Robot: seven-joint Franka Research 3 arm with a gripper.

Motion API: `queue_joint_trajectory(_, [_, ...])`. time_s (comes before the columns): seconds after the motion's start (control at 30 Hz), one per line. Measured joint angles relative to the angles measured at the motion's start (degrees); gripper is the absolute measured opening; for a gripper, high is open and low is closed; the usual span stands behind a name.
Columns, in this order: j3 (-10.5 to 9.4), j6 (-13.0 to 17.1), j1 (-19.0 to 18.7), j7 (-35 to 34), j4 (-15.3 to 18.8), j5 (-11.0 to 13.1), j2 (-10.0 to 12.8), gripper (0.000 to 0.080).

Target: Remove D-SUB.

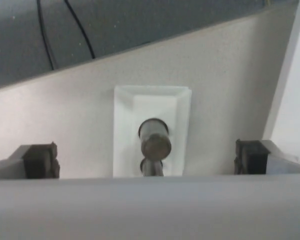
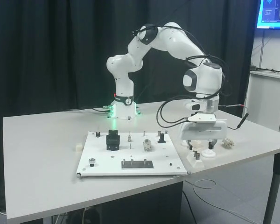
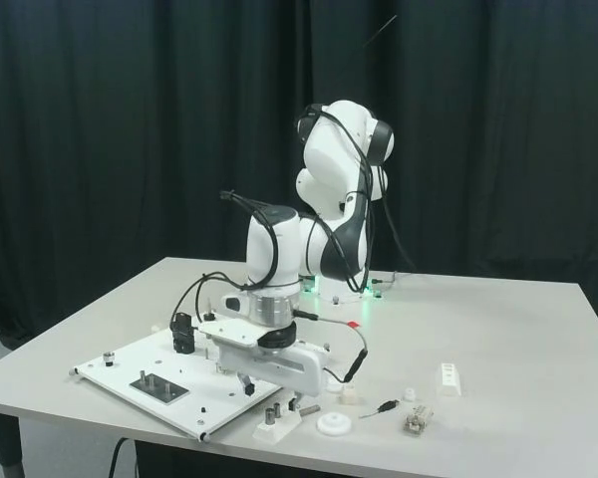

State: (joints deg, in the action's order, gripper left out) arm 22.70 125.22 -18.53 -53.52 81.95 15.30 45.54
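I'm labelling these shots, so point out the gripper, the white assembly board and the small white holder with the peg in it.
gripper (image 1: 145,159): wrist view, midway between fingertips.
white assembly board (image 2: 102,163): first room view, bare front surface.
small white holder (image 1: 125,130): wrist view, side wall beside peg.

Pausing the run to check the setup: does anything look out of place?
Yes. The open jaws hang over a white peg block beside the board, and a small connector lies loose on the table, off the board.

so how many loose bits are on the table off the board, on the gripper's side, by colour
white: 5 (peg holder, disc, cube, cap, block)
grey: 1 (D-SUB)
black: 1 (pin)
total: 7
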Motion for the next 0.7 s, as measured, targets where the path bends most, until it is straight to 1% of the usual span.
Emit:
queue_joint_trajectory(0.03, [0.0, -0.6, 0.1, -0.1, -0.4, -0.1, -0.1, 0.0748])
queue_joint_trajectory(0.07, [0.0, -1.2, 0.1, -0.2, -0.7, -0.3, -0.1, 0.079])
queue_joint_trajectory(0.2, [0.06, -3.0, 0.2, -0.3, -1.9, -0.7, -0.3, 0.079])
queue_joint_trajectory(0.33, [0.09, -4.2, 0.3, -0.3, -2.8, -1.3, -0.3, 0.079])
queue_joint_trajectory(0.7, [0.11, -5.1, 0.5, -0.3, -3.5, -2.4, -0.4, 0.08])
